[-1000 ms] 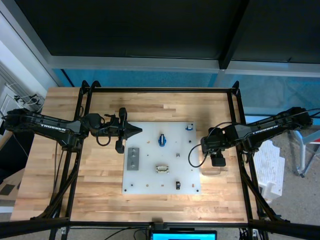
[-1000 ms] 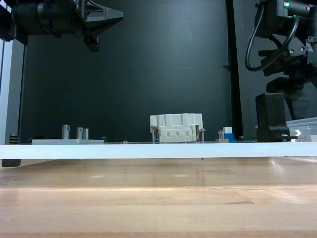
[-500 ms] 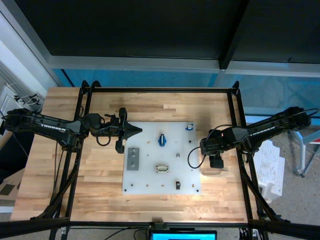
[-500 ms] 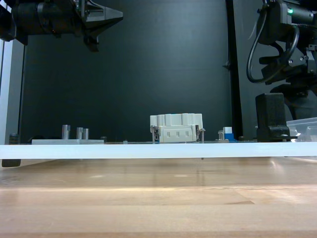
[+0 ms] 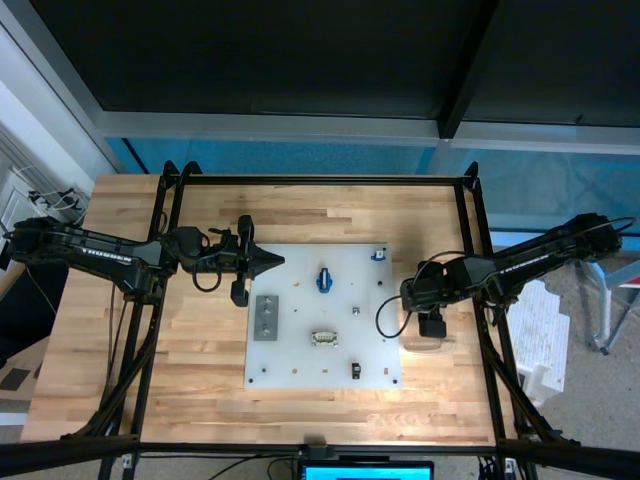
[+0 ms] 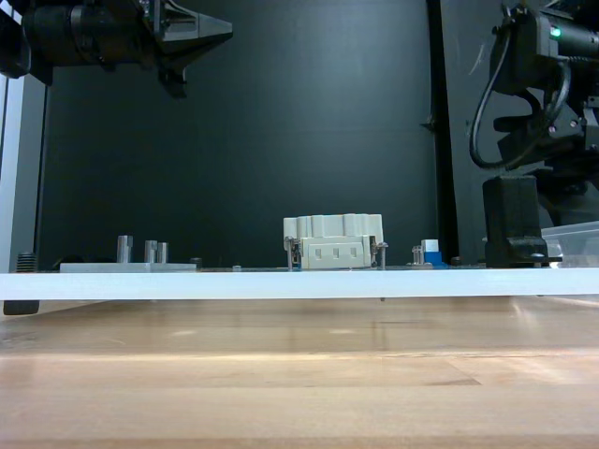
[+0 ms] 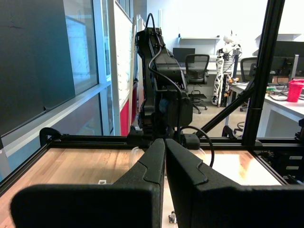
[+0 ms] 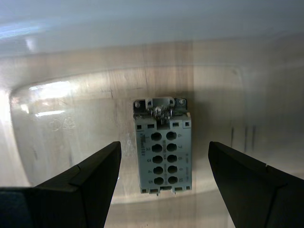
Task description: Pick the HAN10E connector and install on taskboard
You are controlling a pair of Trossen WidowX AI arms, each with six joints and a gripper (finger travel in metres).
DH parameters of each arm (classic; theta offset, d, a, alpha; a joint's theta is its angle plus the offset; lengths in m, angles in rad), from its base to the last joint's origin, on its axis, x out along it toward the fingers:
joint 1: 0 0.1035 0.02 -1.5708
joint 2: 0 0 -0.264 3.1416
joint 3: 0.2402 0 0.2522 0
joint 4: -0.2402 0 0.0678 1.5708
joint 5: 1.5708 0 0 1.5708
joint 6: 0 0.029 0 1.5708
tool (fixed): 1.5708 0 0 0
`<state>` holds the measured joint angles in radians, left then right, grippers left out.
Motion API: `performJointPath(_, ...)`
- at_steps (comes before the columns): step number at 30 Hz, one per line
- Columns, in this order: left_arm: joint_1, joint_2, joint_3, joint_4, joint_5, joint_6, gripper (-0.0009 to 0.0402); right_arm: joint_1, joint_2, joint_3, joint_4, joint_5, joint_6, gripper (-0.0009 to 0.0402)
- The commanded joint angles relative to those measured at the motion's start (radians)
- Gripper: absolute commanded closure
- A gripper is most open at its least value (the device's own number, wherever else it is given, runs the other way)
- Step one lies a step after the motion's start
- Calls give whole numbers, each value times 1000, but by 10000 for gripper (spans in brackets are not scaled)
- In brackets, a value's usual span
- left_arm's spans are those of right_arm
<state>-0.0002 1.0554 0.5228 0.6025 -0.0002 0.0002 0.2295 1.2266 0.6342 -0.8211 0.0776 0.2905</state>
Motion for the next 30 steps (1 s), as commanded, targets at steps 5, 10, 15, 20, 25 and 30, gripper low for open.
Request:
performJointPath(5, 0, 0, 0, 0, 0, 0, 392, 2, 0, -12, 17, 1, 7, 137)
performJointPath(10, 0, 0, 0, 0, 0, 0, 392, 2, 13, -17, 25, 1, 7, 141)
performJointPath(15, 0, 0, 0, 0, 0, 0, 392, 2, 21, -19, 37, 1, 8, 153)
performJointPath(20, 0, 0, 0, 0, 0, 0, 392, 2, 21, -21, 45, 1, 7, 169)
performJointPath(25, 0, 0, 0, 0, 0, 0, 392, 2, 21, -22, 45, 1, 8, 194)
performJointPath(30, 0, 0, 0, 0, 0, 0, 392, 2, 21, -23, 45, 1, 8, 225)
